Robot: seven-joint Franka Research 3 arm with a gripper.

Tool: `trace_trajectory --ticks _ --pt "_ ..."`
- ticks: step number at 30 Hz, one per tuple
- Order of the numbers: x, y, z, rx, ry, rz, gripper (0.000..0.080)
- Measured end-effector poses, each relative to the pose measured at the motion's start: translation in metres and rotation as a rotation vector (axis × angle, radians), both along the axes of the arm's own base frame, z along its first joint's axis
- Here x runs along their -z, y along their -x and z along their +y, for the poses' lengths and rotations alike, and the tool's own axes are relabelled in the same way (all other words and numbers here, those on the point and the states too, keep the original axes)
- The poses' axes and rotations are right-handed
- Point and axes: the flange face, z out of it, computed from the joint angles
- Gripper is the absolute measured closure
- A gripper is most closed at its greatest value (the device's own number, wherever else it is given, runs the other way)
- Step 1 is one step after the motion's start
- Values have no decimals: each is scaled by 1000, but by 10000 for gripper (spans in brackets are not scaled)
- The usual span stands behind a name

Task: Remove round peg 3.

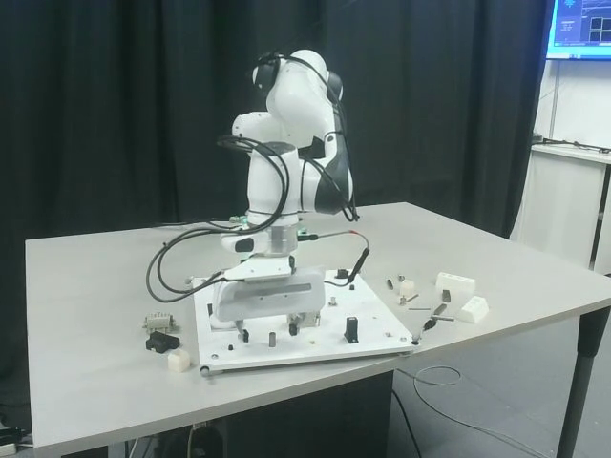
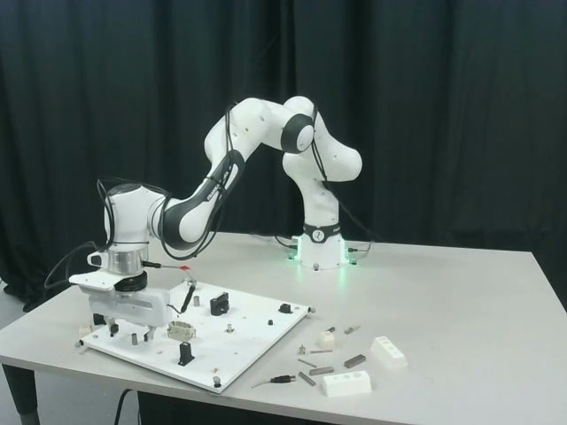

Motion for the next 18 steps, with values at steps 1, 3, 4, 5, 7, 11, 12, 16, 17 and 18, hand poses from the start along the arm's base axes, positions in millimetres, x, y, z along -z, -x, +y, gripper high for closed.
trace_trajectory --ticks 1,3,4,5,7,11,12,16,17,18 --pt "1 0 0 -5 -1 1 3" --pt "3 1 -1 -17 -2 2 3" --pt "3 1 -1 -24 -2 3 3" --pt "4 1 -1 -30 -2 4 3" --pt "5 1 -1 -40 -2 5 3" --pt "5 1 -1 -43 -3 5 108" --pt "5 1 -1 -43 -3 4 108" --pt "5 0 0 -39 -8 0 290" --pt "5 0 0 -38 -9 -1 290" --pt "5 0 0 -37 -11 -2 290"
